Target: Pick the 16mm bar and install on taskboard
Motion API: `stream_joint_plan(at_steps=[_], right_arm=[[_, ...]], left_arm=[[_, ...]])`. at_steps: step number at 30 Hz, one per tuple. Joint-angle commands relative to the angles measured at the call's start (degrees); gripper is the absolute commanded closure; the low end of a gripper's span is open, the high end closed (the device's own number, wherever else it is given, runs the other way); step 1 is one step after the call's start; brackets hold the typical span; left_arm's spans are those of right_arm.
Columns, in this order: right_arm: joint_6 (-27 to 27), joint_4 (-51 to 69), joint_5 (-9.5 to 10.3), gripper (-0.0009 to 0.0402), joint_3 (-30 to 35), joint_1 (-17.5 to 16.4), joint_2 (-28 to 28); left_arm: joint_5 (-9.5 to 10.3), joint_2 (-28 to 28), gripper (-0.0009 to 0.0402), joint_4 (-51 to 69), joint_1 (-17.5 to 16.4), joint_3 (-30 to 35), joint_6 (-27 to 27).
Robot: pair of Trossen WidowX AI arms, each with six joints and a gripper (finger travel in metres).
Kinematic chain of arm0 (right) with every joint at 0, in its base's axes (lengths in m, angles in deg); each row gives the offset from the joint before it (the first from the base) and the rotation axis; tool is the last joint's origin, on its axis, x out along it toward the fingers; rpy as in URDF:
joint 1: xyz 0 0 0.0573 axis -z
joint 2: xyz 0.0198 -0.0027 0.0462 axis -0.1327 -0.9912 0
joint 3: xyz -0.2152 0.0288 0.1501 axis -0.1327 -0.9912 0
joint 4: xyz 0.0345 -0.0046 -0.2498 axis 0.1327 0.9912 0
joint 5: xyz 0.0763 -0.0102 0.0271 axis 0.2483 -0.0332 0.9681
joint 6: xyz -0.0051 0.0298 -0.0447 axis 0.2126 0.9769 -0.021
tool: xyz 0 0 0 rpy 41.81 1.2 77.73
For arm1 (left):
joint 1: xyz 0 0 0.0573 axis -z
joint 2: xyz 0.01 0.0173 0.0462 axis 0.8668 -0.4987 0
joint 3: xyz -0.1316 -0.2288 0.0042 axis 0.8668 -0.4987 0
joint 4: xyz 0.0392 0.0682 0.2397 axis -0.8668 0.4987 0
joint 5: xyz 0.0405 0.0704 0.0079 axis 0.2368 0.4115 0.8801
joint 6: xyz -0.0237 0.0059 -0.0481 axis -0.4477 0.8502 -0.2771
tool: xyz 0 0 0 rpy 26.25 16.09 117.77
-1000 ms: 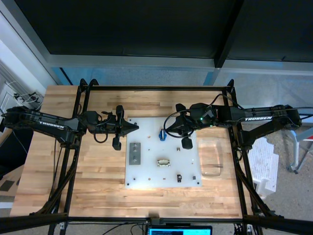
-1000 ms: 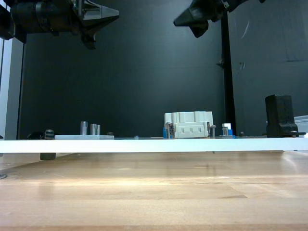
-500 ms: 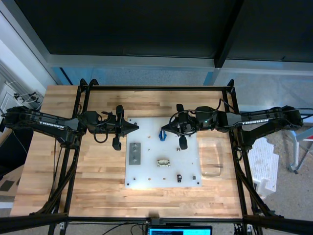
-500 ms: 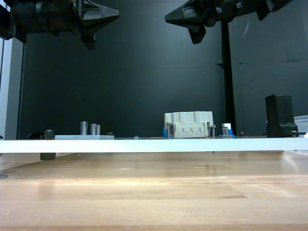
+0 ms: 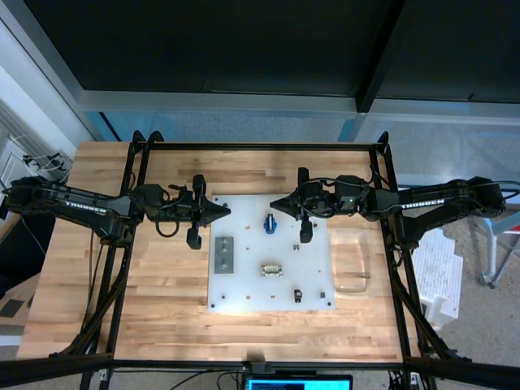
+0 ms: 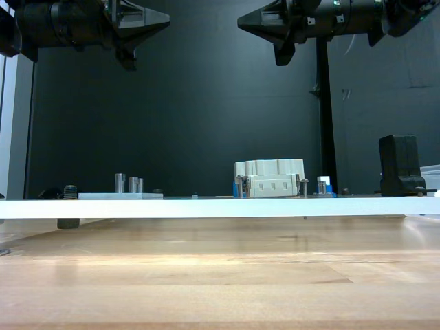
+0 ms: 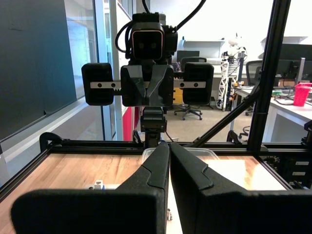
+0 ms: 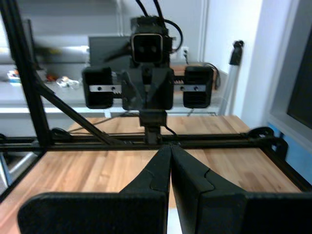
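Lying flat on the wooden table (image 5: 162,309), the white taskboard (image 5: 244,284) comes first. Near its front right corner rests the bar (image 5: 322,294), no more than a dark-grey dot from above (too small to make out anything else). It sits just right of a black fitting (image 5: 298,295) and apart from it. Further back are the silver connector (image 5: 271,270) and, to its left, the grey two-hole block (image 5: 224,253). Past them stands the blue part (image 5: 270,223). A clear tray (image 5: 351,262) lies off the board's right edge. Farthest back, both arms hang high in the air, facing each other. The left gripper (image 5: 227,208) hovers over the board's far left corner as seen from above, its fingers pressed together on nothing. The right gripper (image 5: 274,203) hovers above the board's far edge, just behind the blue part, fingers likewise closed tight and empty. Neither is near the bar.
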Motion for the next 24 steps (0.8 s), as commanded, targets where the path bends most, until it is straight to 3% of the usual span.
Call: stream_joint_plan(at_steps=[1, 17, 24], right_arm=[[0.55, -1.86, -0.24, 0.0394, -0.79, 0.48, -0.02], [1.62, -2.75, 0.20, 0.0393, -1.07, -0.28, 0.22], [2.14, -5.60, -0.68, 0.0394, -3.17, -0.57, 0.22]], left_arm=[[0.00, 0.00, 0.0393, 0.00, 0.00, 0.00, 0.00], [0.00, 0.00, 0.0393, 0.00, 0.00, 0.00, 0.00], [0.00, 0.00, 0.0393, 0.00, 0.00, 0.00, 0.00]])
